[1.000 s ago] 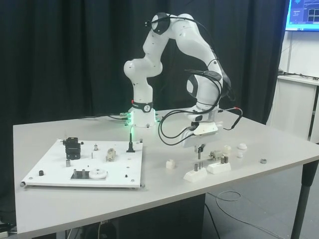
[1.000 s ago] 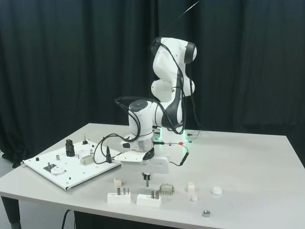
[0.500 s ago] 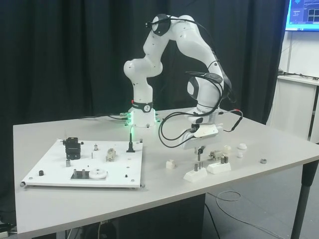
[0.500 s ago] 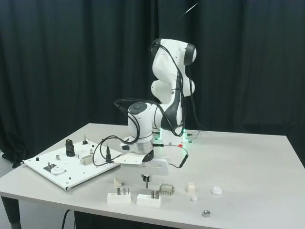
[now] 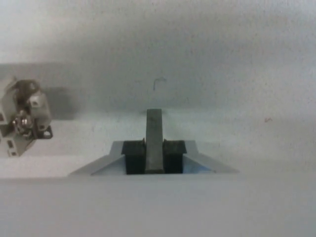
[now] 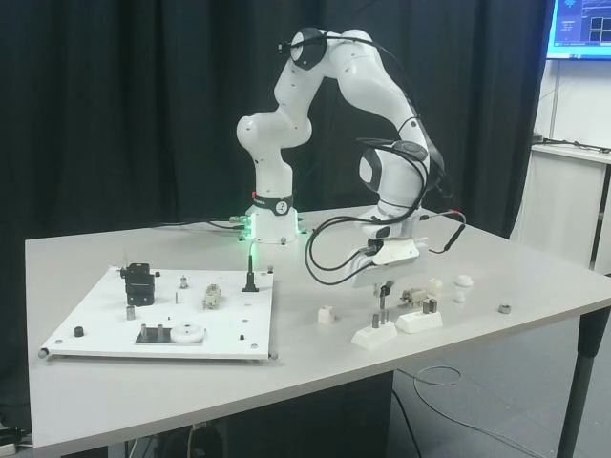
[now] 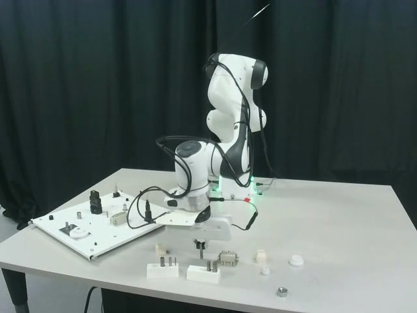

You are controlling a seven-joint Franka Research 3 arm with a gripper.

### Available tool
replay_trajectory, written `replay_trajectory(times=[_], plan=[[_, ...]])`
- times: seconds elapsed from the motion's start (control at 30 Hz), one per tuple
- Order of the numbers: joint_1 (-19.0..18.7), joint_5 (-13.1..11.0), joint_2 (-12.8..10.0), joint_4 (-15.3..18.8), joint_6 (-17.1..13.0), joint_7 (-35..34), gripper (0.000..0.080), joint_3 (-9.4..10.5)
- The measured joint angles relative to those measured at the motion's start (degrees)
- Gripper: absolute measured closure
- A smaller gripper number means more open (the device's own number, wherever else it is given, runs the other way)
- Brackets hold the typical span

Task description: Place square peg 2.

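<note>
My gripper [image 5: 154,157] is shut on a grey square peg [image 5: 154,134], which stands out straight between the two black fingers [image 5: 132,157]. In the first room view the gripper [image 6: 382,288] holds the peg [image 6: 381,300] upright a little above a white holder block [image 6: 372,335] near the table's front edge. In the second room view the gripper [image 7: 201,243] and peg [image 7: 201,250] hang just above the white holder [image 7: 203,272] that has pegs in it. The white assembly board [image 6: 229,329] lies far off at the other end of the table.
A second white holder [image 7: 162,270] with pegs and a small white cube [image 7: 160,248] lie by the gripper. A connector part [image 5: 22,118] sits on the table close by. White knobs [image 7: 296,261] and a nut [image 7: 282,291] lie further along. A black block [image 6: 139,283] stands on the board.
The wrist has lifted slightly and the arm has shifted a little. The peg stays gripped above the holders.
</note>
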State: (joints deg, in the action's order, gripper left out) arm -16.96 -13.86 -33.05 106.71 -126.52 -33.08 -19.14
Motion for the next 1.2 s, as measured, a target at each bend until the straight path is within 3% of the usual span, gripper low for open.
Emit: replay_trajectory(times=[0.77,0.8,0.97,1.0,1.13,1.17,1.2], plan=[[0.2,0.1,-1.4,-1.6,0.2,-0.3,0.0729,0.11],[0.2,0.2,-1.4,-1.7,0.2,-0.3,0.0319,0.11],[0.3,0.7,-1.5,-2.3,1.4,-0.3,0.0319,0.11],[0.3,0.8,-1.5,-2.5,1.7,-0.3,0.0089,0.11],[0.4,1.0,-1.5,-3.5,3.5,-0.3,0.0089,0.11],[0.5,1.0,-1.5,-3.9,4.1,-0.3,0.002,0.11],[0.5,1.0,-1.5,-4.3,4.7,-0.3,0.002,0.11]])
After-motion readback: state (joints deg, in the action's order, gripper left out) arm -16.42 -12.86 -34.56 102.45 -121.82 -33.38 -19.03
